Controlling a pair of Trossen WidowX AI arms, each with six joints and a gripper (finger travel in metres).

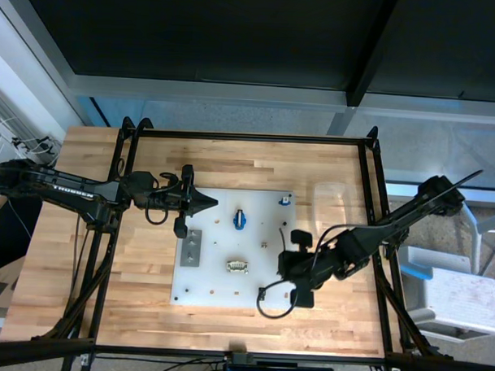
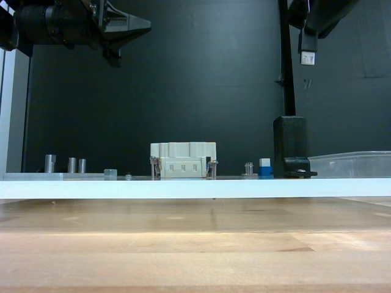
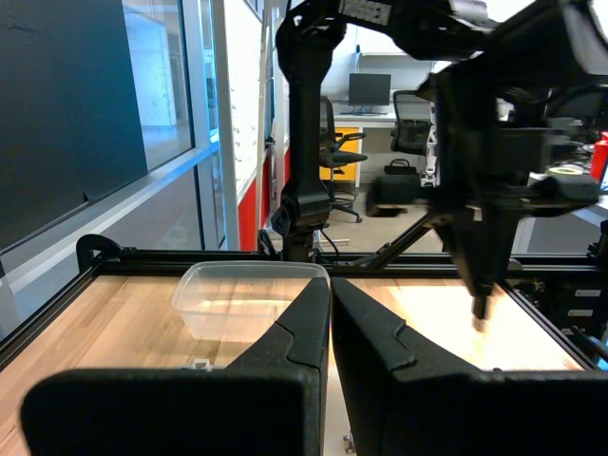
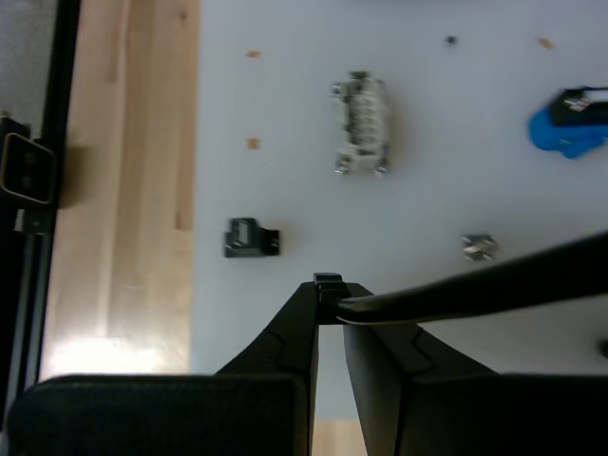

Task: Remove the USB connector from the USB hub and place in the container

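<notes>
Wooden counter (image 1: 145,312): right end effector (image 4: 328,290) clamped on USB connector (image 4: 475,283) (above USB hub (image 4: 252,237)), container (image 1: 332,201) at 1 o'clock; left end effector (image 3: 331,290), pressed together, at 10 o'clock.

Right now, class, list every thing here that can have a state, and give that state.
USB connector: unplugged, held above the board.
USB hub: nothing plugged in, resting on the board.
container: empty, upright.
right gripper: shut on the USB connector, above the board.
left gripper: shut, holding nothing, raised over the board's left side.
</notes>
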